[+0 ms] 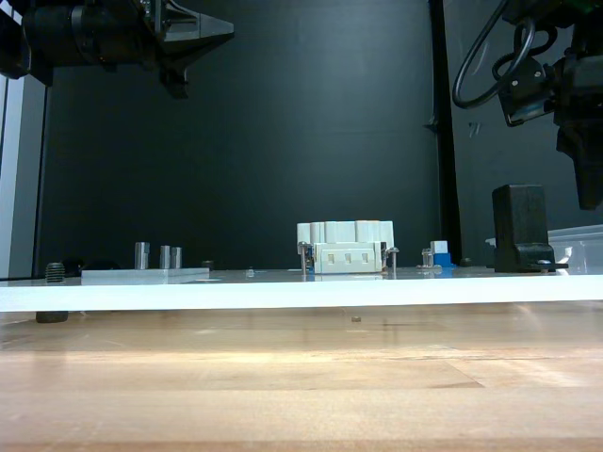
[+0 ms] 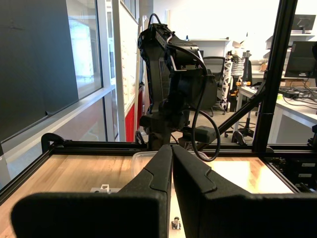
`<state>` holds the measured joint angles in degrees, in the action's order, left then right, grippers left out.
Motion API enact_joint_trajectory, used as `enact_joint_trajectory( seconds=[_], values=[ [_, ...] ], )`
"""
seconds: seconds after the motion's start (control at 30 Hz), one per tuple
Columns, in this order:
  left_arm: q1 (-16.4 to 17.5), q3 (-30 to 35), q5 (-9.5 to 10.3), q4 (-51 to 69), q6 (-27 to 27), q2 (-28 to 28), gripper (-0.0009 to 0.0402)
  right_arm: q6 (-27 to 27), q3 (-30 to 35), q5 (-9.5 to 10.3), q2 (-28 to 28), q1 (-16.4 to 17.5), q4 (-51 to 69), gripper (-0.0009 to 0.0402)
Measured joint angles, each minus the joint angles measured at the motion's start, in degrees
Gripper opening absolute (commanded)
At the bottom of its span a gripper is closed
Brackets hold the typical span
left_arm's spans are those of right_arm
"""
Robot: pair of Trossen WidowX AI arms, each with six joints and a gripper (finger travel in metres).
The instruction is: Pick the 16mm bar from the taskboard and place it in the container
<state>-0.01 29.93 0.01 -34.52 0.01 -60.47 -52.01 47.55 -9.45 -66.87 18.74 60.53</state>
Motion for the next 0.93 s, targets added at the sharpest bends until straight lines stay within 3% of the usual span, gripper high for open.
enact_joint_trajectory(
  seconds=[0.93],
  values=[
    [0.0, 0.0, 0.0, 0.0, 0.0, 0.0, 0.0, 0.0, 0.0, 0.0, 0.0, 0.0, -2.3, 0.0165]
  ],
)
